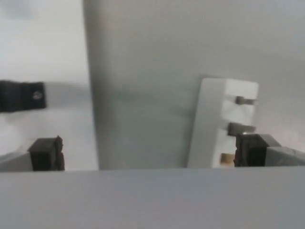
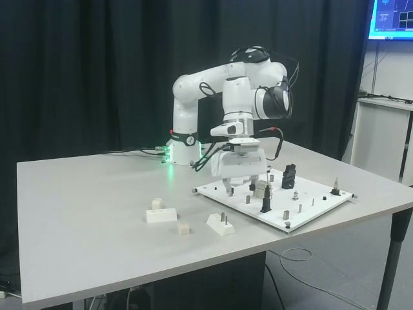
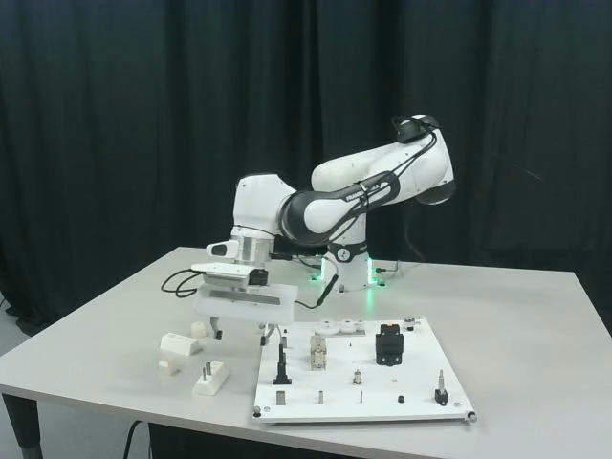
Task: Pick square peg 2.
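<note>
My gripper (image 1: 147, 153) is open, its black fingertips (image 1: 46, 153) spread wide with nothing between them. In the wrist view a white peg holder (image 1: 221, 124) lies on the grey table close to one fingertip. Small grey pegs (image 1: 240, 128) stick out of its slots; I cannot tell which one is square peg 2. From the room, the gripper (image 2: 240, 188) hangs low over the near edge of the white board (image 2: 310, 210). The holder (image 2: 221, 224) with its upright peg sits on the table just in front of it. The second room view shows the gripper (image 3: 241, 335) above and behind the holder (image 3: 210, 380).
The white board (image 3: 421, 402) carries a black block (image 3: 388, 344), a black post (image 3: 281, 368) and several small pegs. Three more small white blocks (image 2: 161, 214) lie on the table beside the holder. The arm's base (image 3: 349, 273) stands behind the board.
</note>
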`<action>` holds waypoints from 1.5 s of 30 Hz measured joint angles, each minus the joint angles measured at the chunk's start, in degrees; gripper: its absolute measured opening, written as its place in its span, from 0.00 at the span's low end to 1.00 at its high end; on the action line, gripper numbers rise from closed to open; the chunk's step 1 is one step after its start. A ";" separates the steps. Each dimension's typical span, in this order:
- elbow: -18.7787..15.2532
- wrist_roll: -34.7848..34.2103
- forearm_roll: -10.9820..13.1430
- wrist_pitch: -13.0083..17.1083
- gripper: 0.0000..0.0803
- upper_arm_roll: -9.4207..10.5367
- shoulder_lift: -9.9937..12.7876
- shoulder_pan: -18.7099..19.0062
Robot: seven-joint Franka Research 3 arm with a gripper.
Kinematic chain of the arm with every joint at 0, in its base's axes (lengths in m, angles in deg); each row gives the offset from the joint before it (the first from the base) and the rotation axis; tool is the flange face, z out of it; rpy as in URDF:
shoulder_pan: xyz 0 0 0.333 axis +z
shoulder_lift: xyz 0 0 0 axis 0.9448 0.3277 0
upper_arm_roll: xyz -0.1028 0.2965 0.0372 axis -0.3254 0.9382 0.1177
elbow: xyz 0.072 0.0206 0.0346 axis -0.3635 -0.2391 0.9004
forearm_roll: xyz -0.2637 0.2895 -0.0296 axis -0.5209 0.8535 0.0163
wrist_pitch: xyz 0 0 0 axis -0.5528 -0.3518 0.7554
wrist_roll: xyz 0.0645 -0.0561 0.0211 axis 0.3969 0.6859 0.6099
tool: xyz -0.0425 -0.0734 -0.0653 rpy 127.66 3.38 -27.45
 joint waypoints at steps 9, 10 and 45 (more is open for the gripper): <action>2.77 -0.84 -0.12 -0.02 1.00 0.02 -0.37 -3.91; 2.98 -0.84 -0.13 -0.02 1.00 0.02 -0.45 -4.21; 6.39 -10.56 -1.85 -2.00 1.00 0.85 -2.63 -9.32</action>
